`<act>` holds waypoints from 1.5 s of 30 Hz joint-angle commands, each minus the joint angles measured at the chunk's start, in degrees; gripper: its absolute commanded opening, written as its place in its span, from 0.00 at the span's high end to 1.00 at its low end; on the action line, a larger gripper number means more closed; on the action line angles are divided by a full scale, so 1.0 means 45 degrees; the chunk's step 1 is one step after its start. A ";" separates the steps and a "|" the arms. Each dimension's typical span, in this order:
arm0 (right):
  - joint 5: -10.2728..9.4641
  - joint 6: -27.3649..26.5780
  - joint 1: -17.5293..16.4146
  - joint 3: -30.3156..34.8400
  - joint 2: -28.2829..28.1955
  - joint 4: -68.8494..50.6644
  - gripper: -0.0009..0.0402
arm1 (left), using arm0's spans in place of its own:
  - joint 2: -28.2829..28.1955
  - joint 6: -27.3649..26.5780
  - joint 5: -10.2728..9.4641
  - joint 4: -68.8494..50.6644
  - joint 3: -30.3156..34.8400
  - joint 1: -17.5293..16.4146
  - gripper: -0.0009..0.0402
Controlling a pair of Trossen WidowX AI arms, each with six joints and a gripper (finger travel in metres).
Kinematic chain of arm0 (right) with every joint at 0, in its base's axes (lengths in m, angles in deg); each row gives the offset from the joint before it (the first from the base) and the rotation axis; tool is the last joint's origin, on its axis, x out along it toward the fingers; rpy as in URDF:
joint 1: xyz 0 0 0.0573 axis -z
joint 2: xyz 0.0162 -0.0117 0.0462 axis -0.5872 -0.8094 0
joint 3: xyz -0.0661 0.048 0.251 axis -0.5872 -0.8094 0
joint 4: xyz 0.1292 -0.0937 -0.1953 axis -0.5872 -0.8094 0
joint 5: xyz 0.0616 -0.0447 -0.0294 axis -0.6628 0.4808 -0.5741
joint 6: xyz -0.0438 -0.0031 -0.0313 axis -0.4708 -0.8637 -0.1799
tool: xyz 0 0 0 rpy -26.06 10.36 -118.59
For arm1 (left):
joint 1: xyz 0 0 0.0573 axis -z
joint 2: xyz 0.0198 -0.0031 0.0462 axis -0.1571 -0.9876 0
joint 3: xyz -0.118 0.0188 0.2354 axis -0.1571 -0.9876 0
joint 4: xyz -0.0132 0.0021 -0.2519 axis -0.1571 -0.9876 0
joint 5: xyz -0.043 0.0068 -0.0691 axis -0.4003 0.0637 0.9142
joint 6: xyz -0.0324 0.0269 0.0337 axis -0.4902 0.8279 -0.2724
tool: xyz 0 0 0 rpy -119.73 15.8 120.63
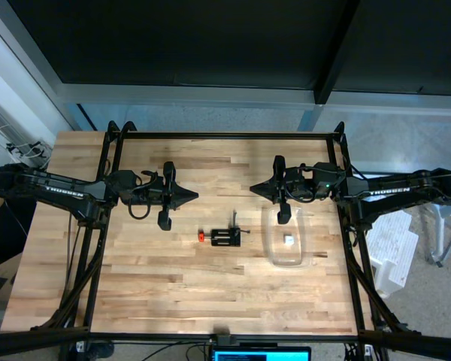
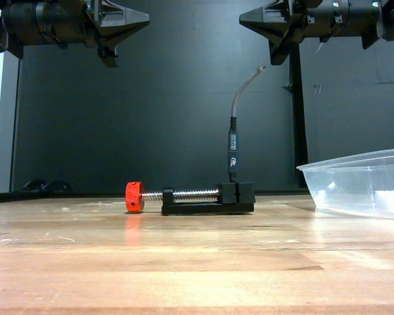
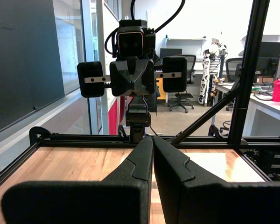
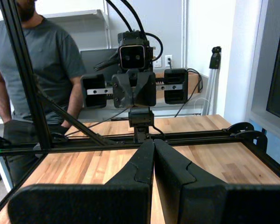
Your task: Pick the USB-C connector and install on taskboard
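left tool [image 1: 193, 197]: clenched, empty, hovering left
right tool [image 1: 253, 188]: ditto, nearer
slim dark-grey USB-C connector [image 1: 235, 220]: upright at black taskboard block [image 1: 225, 238]

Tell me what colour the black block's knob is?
The knob is orange-red, best in low view. Shut, the left gripper and right gripper hover above the table.

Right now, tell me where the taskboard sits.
In the high view the taskboard lies mid-table, just left of the clear tray, nearer the camera than the left gripper and right gripper hovering above.
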 commanded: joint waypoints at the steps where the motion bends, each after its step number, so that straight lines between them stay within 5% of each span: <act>1: 0.0049 0.0019 -0.0005 -0.0282 -0.0015 0.0151 0.98 | -0.0005 0.0000 0.0000 0.0000 0.0005 -0.0005 0.98; 45: 0.0029 -0.0155 -0.0034 -0.0199 -0.0015 0.0291 0.98 | -0.0005 0.0000 0.0000 0.0000 0.0005 0.0000 0.98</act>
